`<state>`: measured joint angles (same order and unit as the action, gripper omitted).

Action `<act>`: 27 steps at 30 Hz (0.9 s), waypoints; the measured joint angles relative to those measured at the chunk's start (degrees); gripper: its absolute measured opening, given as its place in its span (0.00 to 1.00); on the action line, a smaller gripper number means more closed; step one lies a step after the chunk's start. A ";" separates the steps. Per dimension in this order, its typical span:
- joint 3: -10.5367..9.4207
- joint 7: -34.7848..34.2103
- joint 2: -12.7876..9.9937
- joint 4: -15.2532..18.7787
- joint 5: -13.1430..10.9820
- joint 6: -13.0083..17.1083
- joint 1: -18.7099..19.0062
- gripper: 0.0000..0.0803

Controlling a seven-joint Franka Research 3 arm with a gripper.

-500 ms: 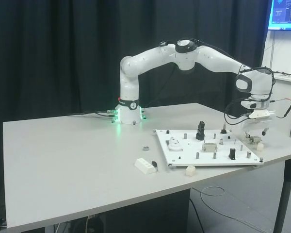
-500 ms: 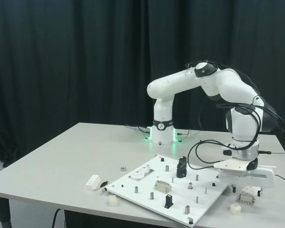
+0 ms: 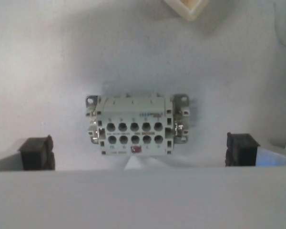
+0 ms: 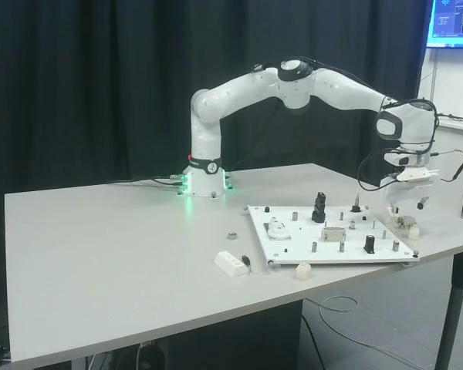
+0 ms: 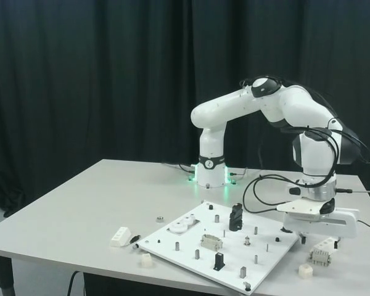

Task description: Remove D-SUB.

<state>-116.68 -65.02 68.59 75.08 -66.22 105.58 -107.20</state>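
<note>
Arm (image 5: 277,108) reaches out past the board's (image 5: 191,251) edge, and we see its gripper (image 5: 318,239) hang with fingers (image 3: 37,153) spread wide, holding nothing. Directly below, apart from both fingers, the connector (image 3: 136,124) lies on the grey table (image 5: 80,203) beside the board.

Grey table (image 4: 100,239), white board (image 4: 332,240), multi-pin connector (image 5: 321,256), small white blocks (image 4: 231,263)

backdrop: black curtain (image 5: 98,74), full width
furniture: grey table (image 4: 100,239)
corner: lit screen (image 4: 454,23) on white wall (image 4: 447,85)
</note>
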 joint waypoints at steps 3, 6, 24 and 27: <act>0.54 -0.01 -0.06 -0.04 0.04 -0.58 0.00 1.00; 1.12 -0.01 -0.11 -0.08 0.04 -1.20 0.00 1.00; 3.54 -0.01 -0.63 -0.10 0.13 -3.19 -0.03 1.00; 3.94 -0.01 -0.71 -0.17 0.13 -3.72 -0.03 1.00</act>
<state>-112.73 -65.03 67.88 74.91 -66.09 101.86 -107.23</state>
